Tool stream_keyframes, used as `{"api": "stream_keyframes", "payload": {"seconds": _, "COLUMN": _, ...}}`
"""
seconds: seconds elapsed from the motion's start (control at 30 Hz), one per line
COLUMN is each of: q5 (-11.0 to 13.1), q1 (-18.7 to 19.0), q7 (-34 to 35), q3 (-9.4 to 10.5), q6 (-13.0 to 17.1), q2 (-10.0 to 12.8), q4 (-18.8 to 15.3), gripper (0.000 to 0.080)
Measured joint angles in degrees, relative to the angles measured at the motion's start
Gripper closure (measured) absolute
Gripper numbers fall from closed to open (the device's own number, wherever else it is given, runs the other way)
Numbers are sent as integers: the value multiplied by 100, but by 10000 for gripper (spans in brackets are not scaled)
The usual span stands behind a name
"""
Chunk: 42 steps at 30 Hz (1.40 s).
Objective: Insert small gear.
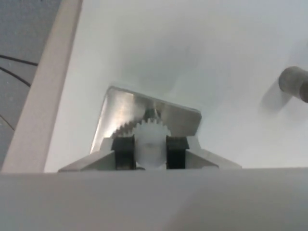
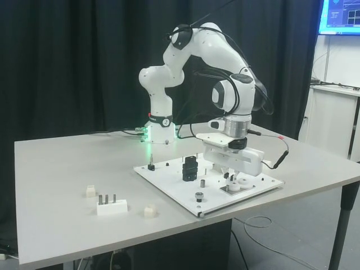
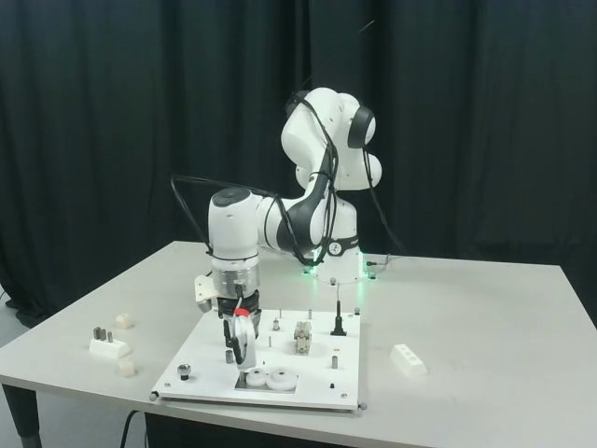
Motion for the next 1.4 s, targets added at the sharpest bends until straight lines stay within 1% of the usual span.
{"api": "stream_keyframes", "payload": {"seconds": 0.2, "q5": -8, "q1": 2, "q7": 0, "q3": 0, "q6": 137, "q2": -50, "q4": -139, "gripper": 672}}
{"api": "stream_keyframes", "payload": {"seconds": 0.4, "q5": -8, "q1": 14, "q7": 0, "q3": 1, "q6": 378, "q2": -113, "q4": -335, "gripper": 672}}
{"api": "stream_keyframes", "payload": {"seconds": 0.53, "q5": -8, "q1": 39, "q7": 42, "q3": 1, "q6": 527, "q2": -179, "q4": -468, "gripper": 672}}
{"api": "stream_keyframes", "payload": {"seconds": 0.8, "q5": -8, "q1": 94, "q7": 123, "q3": 19, "q6": 700, "q2": -314, "q4": -702, "gripper": 672}}
{"api": "stream_keyframes", "payload": {"seconds": 1.03, "q5": -8, "q1": 144, "q7": 122, "q3": 23, "q6": 920, "q2": -395, "q4": -885, "gripper": 672}}
{"api": "stream_keyframes", "payload": {"seconds": 1.4, "q5": -14, "q1": 176, "q7": 117, "q3": 23, "q6": 1112, "q2": -460, "q4": -1034, "gripper": 672}}
